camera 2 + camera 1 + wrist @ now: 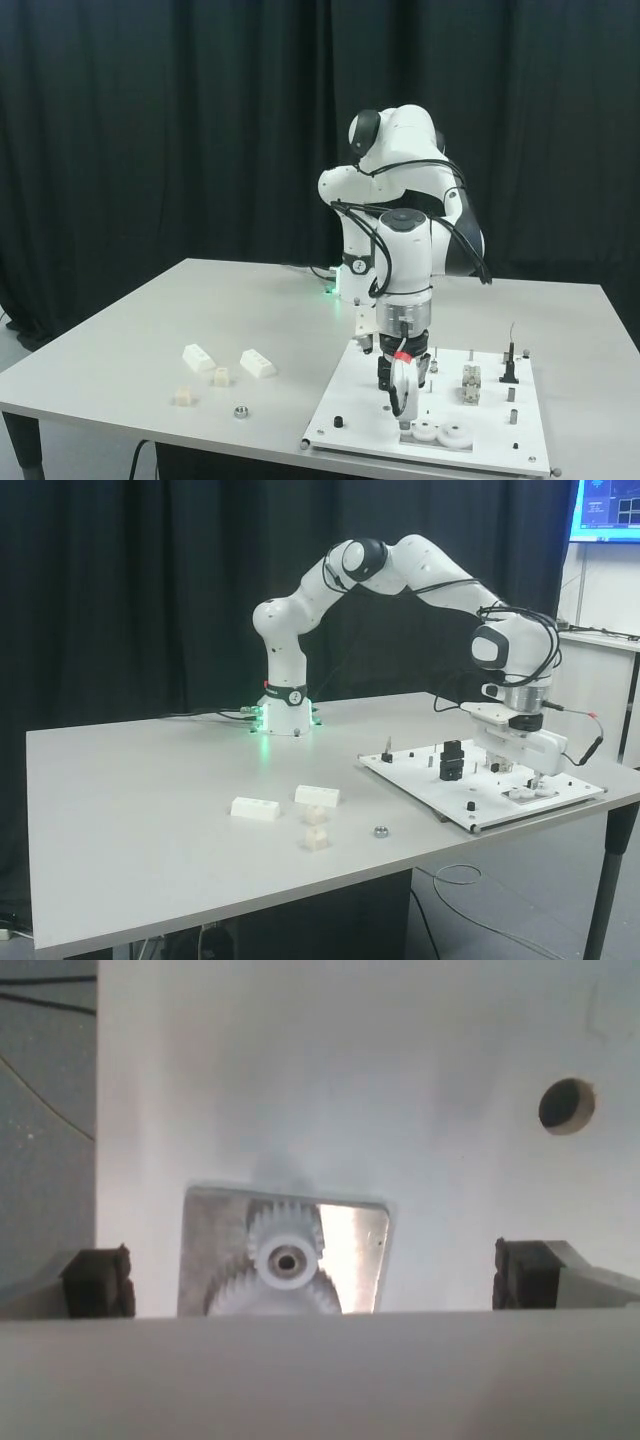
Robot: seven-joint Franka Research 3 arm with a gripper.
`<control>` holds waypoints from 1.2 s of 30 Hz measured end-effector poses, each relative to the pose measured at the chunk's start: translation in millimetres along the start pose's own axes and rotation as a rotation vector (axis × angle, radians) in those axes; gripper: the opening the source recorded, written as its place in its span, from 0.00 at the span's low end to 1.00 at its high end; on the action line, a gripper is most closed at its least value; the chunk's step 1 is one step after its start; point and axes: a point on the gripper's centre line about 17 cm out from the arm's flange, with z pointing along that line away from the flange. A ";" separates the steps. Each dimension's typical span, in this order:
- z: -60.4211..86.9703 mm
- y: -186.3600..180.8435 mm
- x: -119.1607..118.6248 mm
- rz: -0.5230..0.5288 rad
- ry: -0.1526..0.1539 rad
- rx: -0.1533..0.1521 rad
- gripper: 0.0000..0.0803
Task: Remove small gear.
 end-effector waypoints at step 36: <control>19.9 -2.5 -5.7 -0.003 0.015 -0.002 1.00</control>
